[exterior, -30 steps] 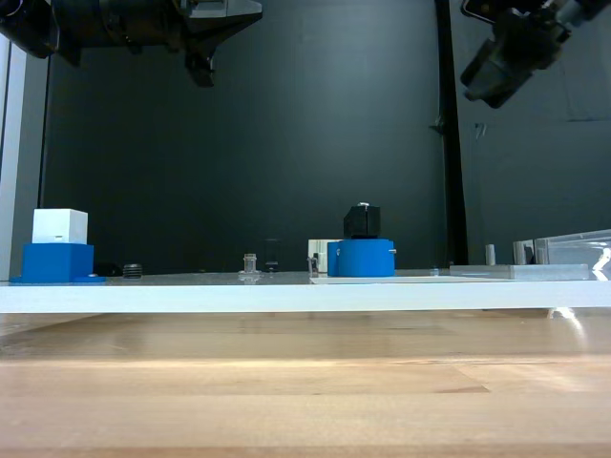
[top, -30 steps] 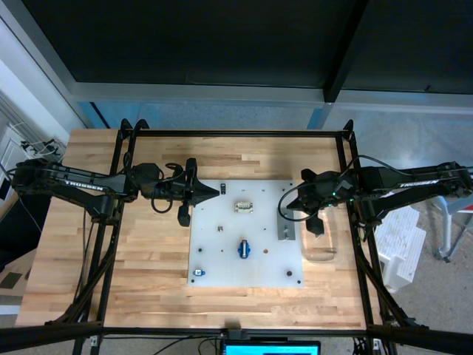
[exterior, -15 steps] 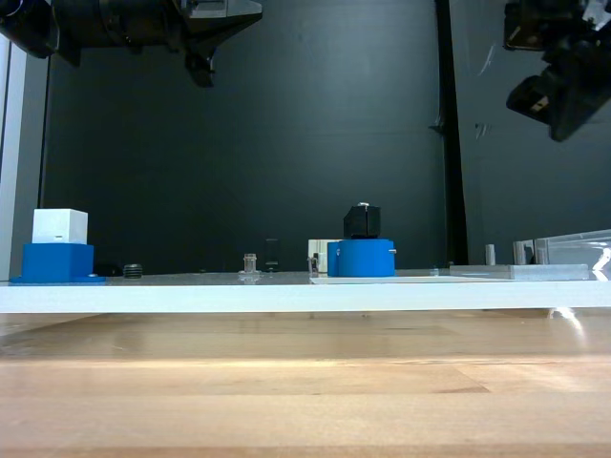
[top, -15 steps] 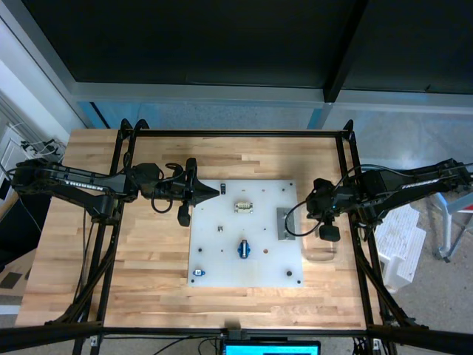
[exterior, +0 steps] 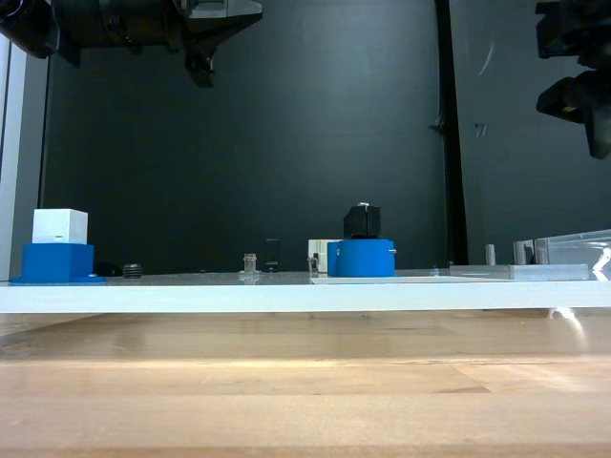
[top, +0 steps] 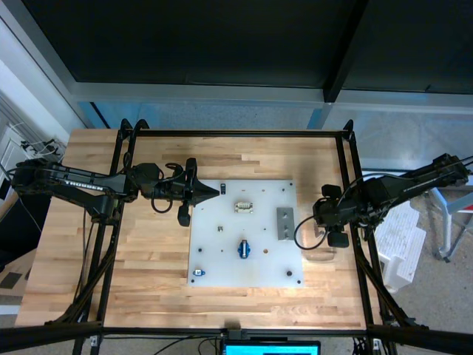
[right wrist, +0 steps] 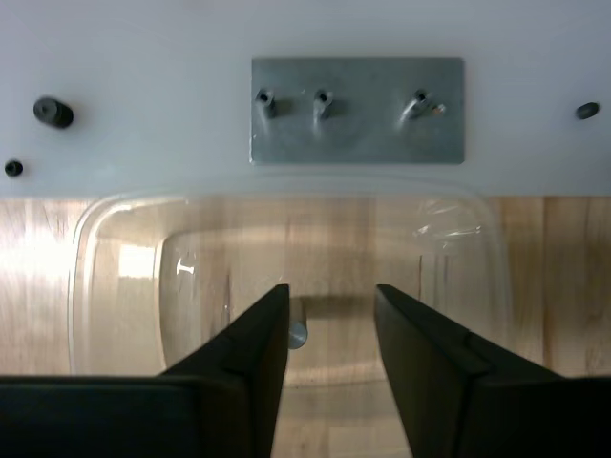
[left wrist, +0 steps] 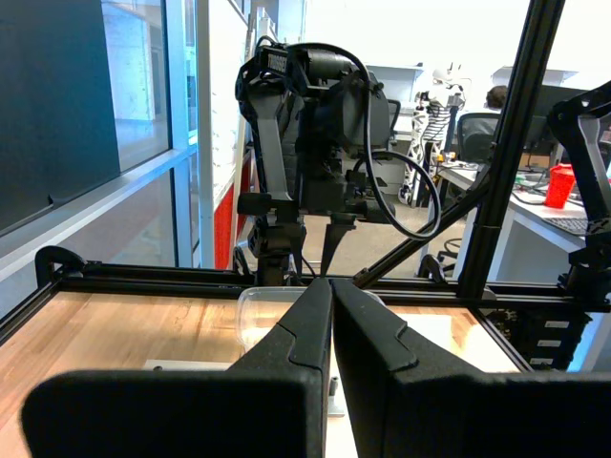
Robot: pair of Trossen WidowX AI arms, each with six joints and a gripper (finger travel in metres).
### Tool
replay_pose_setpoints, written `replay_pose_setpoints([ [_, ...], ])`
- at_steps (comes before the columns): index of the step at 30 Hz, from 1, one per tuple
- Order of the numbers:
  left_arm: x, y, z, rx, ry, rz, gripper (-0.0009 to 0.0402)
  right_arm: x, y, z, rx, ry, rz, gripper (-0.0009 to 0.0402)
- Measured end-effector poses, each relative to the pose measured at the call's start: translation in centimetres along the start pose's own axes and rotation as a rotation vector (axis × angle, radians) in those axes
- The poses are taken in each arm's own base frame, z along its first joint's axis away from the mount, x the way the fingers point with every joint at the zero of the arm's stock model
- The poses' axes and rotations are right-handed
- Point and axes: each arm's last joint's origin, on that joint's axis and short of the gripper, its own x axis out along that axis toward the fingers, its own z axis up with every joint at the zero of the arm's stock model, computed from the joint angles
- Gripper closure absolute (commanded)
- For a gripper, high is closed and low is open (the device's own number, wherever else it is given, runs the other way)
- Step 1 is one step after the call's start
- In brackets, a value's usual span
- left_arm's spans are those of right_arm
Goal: Pick the 16mm cylinder and install on the taskboard
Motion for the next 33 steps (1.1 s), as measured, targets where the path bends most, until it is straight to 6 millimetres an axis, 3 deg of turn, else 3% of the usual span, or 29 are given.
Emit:
replay_pose_setpoints([
  [7, 0.0, 0.0, 0.0, 0.000, 0.000, 0.000, 0.0393, 0.9, 0.7, -1.0, -0.005, 0.041, 0.003, 0.0161],
  [13, 0.0, 0.0, 0.0, 0.000, 0.000, -0.001, 0.0393, 1.5, 0.9, -1.6, 0.014, 0.074, -0.008, 0.0127],
  [33, 0.0, 0.0, 0.0, 0.000, 0.000, 0.000, 0.0393, 4.8, 1.4, -2.5, 0.008, 0.178, -0.052, 0.0135],
])
